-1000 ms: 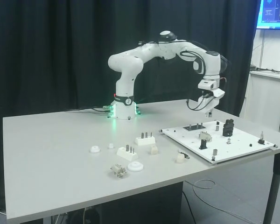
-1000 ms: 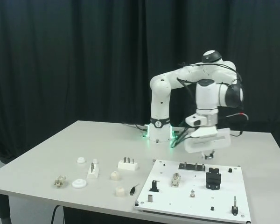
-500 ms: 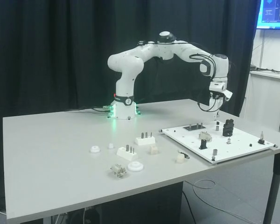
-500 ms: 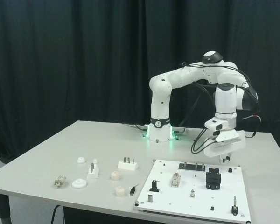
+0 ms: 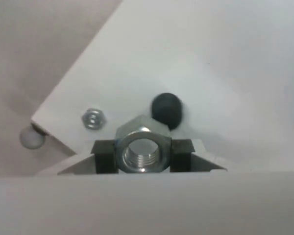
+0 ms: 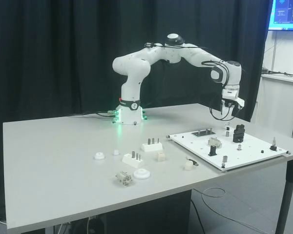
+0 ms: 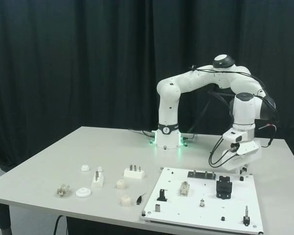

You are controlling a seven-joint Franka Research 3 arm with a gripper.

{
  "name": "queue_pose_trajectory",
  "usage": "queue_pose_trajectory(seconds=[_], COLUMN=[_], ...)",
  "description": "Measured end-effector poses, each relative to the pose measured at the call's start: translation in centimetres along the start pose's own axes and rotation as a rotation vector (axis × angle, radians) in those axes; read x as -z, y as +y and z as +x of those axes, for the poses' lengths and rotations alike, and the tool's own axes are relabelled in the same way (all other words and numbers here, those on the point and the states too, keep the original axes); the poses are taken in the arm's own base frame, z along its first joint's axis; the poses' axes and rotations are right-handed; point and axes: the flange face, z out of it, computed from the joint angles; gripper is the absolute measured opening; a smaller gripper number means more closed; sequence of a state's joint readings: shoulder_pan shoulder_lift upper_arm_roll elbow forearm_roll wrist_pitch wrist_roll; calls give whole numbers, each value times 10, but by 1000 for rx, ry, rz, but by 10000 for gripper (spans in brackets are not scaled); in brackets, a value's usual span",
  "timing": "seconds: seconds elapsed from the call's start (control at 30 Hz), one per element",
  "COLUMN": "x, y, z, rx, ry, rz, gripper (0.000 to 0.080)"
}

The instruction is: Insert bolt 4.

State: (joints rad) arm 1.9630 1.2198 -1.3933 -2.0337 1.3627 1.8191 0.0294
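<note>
A: The white arm is hanging its end effector [image 7: 242, 169] over the far corner of the flat white assembly board [image 7: 186, 208], on the side away from the loose parts, and the wrist camera is showing it pinching a shiny hexagonal metal bolt head with a threaded bore [image 5: 143, 149] between two black pads [image 5: 104, 155].

B: So bolt 4 is sitting in the grip, not in the board. Where is it aiming?

A: Just beside the bolt, a round black cap [image 5: 166, 109] is poking up from the board, and nearer the corner a small silver nut [image 5: 93, 118] is lying flat. The hole itself I cannot make out; the bolt head is covering whatever is under it.

B: That is the risk, I'm guessing. If it is descending slightly off, the shank is catching the board face instead of the hole.

A: Or clipping that black cap, which is very close. A tilted bolt is jamming rather than seating.

B: And the board corner is resting on a little white round foot [image 5: 28, 137] on the grey table [image 6: 53, 161], so a hard push may be shifting the whole board.
</note>
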Motion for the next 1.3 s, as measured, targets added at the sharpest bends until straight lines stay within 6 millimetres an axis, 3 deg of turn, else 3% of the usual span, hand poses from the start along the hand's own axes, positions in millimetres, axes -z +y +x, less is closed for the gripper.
queue_pose_trajectory(seconds=[0.6, 1.3], x=[-12, -10], y=[-21, -25], z=[-15, -14], rx=[6, -28], ry=[-9, 46], rz=[-10, -67], gripper=[227, 227])
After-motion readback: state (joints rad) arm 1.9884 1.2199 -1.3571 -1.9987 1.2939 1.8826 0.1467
